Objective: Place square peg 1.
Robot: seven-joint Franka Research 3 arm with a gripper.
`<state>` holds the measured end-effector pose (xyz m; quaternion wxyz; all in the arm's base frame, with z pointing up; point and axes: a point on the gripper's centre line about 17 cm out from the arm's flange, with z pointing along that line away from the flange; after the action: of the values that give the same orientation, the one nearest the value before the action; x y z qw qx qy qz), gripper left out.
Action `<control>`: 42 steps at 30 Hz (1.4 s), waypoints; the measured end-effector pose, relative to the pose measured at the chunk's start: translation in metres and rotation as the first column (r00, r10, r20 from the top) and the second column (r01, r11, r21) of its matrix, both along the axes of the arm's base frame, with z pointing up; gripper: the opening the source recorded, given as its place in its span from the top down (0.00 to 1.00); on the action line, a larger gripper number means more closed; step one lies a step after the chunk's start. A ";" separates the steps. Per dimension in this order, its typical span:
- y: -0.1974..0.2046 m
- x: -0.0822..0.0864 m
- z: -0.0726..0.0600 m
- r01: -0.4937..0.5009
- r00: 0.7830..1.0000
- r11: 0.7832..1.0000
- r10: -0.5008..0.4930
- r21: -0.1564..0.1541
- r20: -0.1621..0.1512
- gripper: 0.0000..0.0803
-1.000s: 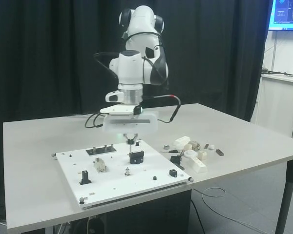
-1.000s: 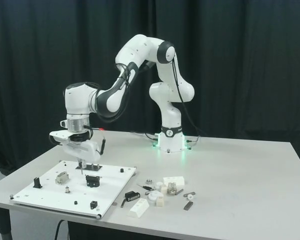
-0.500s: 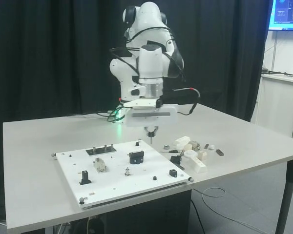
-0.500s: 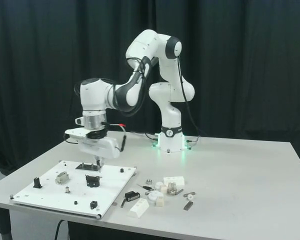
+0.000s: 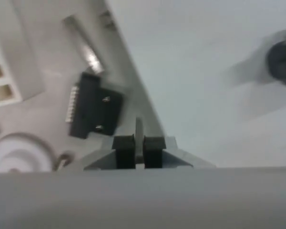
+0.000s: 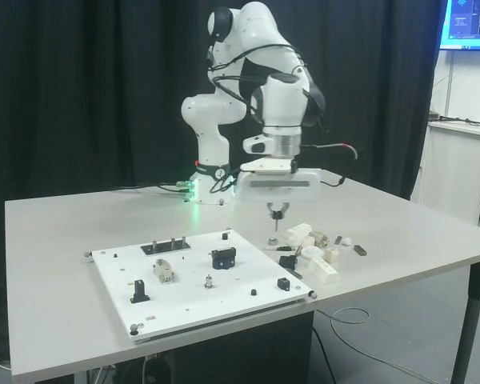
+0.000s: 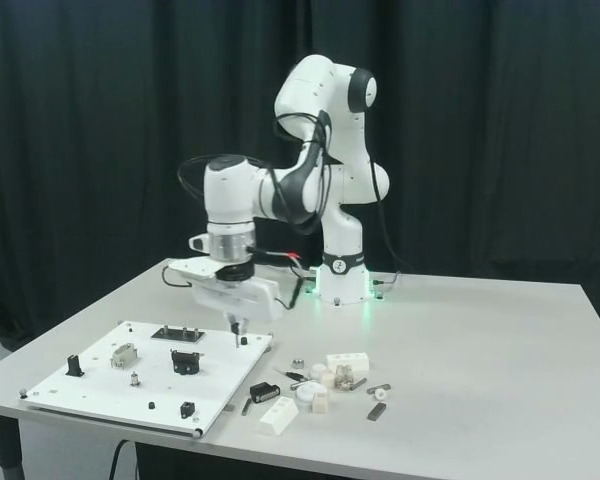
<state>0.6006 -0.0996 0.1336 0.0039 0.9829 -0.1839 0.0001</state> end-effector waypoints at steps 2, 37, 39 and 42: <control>0.010 0.002 -0.001 -0.011 1.000 1.000 0.011 -0.004 0.002 0.96; 0.196 -0.007 -0.045 -0.162 0.984 0.986 0.164 -0.022 0.076 0.96; 0.202 -0.009 -0.047 -0.163 0.983 0.986 0.164 -0.026 0.076 0.96; 0.211 -0.012 -0.050 -0.162 0.984 0.986 0.164 -0.031 0.075 0.96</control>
<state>0.5883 0.1113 0.0832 0.0087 0.9938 -0.1030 0.0406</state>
